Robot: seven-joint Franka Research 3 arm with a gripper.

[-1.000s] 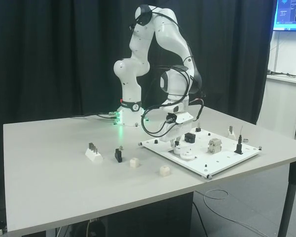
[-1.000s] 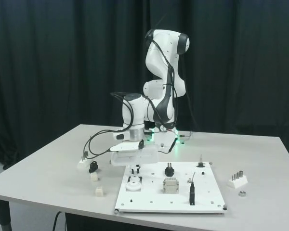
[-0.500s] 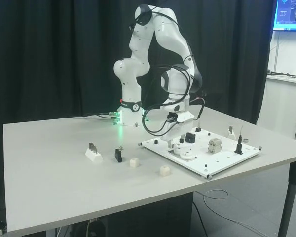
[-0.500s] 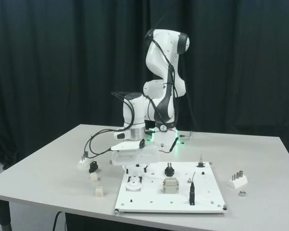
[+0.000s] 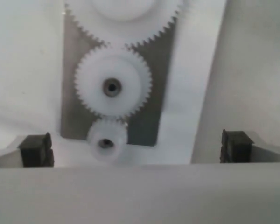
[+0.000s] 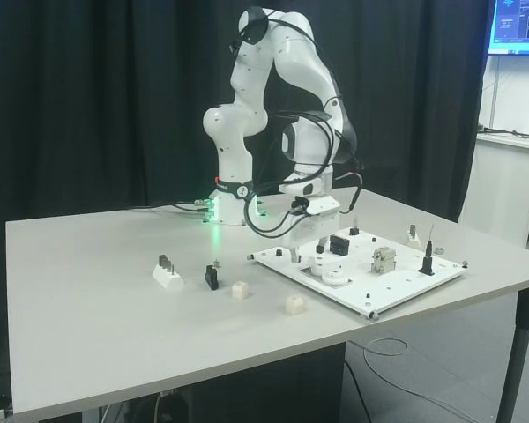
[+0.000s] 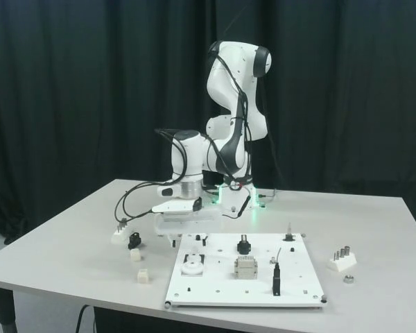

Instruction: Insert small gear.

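White toothed plastic fills the wrist view: the small gear [image 5: 106, 142] sits on its peg directly beneath the gripper [image 5: 135, 148], between the two black fingertips [image 5: 36, 150], which stand wide apart and hold nothing. Its teeth meet a middle gear [image 5: 113, 86], and beyond that a large gear [image 5: 123, 18]; all three lie in a grey recessed slot [image 5: 151, 100] of the white board [image 6: 406, 282]. Compared with a second ago, the gripper has risen off the gears. Farther off stand small white blocks [image 6: 293, 304] on the grey table [image 6: 88, 326].
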